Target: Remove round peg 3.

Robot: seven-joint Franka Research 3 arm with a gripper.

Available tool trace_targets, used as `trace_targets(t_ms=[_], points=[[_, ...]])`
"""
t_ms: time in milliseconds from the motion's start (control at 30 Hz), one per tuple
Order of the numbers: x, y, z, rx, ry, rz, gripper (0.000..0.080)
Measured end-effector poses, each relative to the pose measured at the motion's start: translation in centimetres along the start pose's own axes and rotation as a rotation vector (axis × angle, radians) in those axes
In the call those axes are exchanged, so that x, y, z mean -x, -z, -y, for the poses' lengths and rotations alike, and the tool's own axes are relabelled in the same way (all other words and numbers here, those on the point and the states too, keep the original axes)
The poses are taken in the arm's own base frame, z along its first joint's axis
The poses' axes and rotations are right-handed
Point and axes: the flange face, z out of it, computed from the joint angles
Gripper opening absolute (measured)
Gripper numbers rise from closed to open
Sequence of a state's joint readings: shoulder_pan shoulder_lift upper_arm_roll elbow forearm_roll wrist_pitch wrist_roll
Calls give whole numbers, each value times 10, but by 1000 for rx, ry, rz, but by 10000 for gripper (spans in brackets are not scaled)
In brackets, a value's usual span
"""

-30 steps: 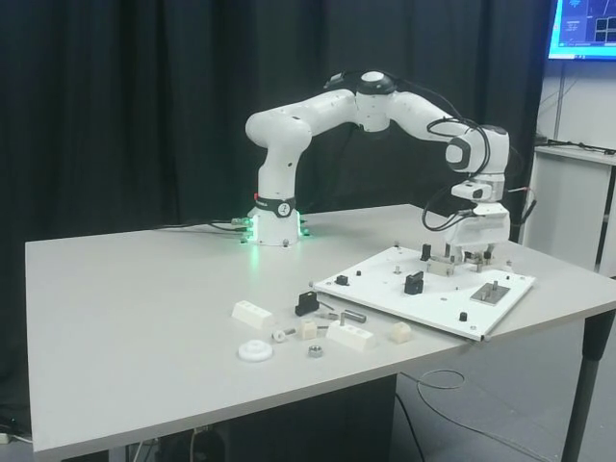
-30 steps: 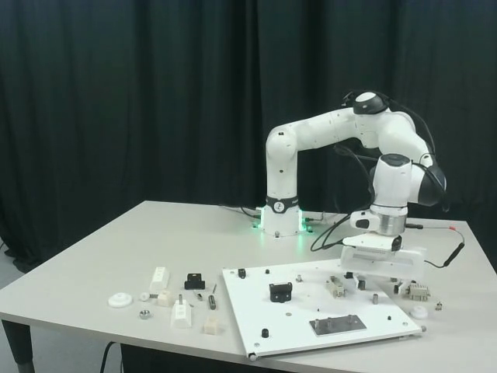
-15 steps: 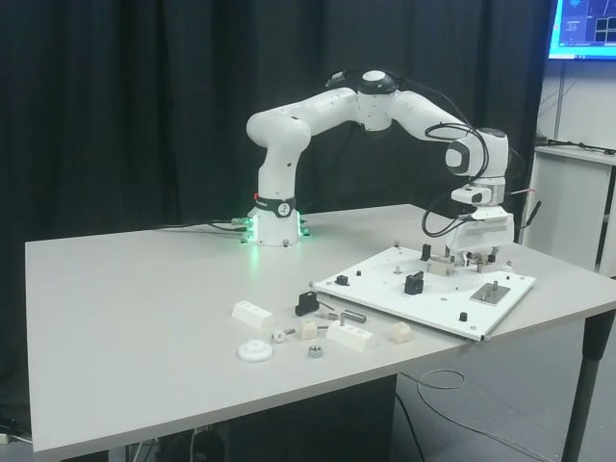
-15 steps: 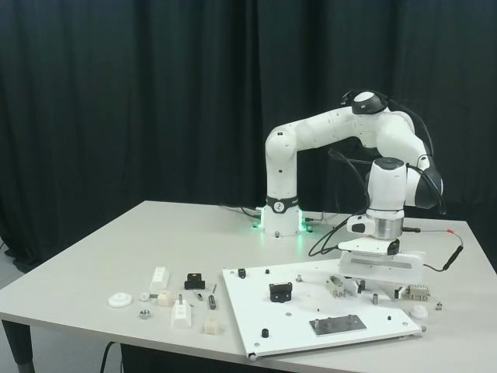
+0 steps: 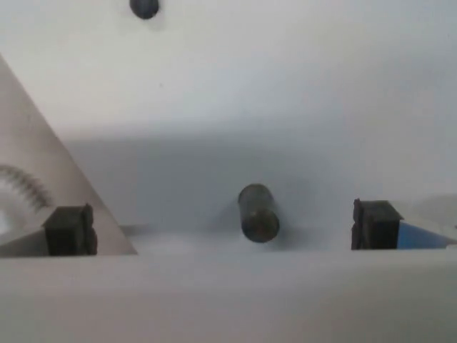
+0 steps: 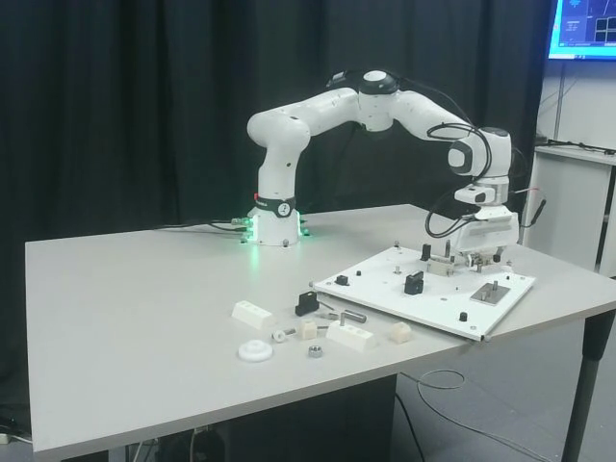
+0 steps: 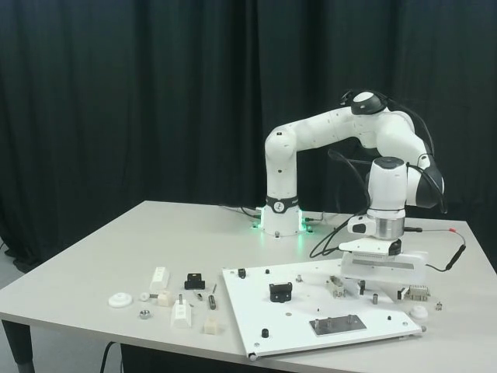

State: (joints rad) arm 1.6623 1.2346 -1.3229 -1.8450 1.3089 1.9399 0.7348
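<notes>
Grey table (image 6: 135, 289) carries white board (image 6: 385, 289), arm base (image 6: 272, 226), loose small parts (image 6: 308, 332), possibly fasteners.

A grey desk (image 6: 135, 289) fills the lower half of the first room view. Left of centre lie loose parts: a white toothed wheel (image 6: 255, 351), two white blocks (image 6: 253, 312) (image 6: 351, 336) and a black clip (image 6: 306, 303) (standing upright). A black curtain (image 6: 125, 106) hangs behind; a screen (image 6: 582, 29) glows at upper right.

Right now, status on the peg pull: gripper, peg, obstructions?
Gripper open, low over the white board. Round peg upright between the fingertips, not yet gripped. Nothing blocking between the fingers.
</notes>
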Motion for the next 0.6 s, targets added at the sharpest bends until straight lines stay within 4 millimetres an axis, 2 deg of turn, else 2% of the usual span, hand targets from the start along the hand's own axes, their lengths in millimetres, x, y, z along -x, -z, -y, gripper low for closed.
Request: trace_targets(t_ms=[600], points=[[-7, -7, -1, 4, -9, -3, 800]])
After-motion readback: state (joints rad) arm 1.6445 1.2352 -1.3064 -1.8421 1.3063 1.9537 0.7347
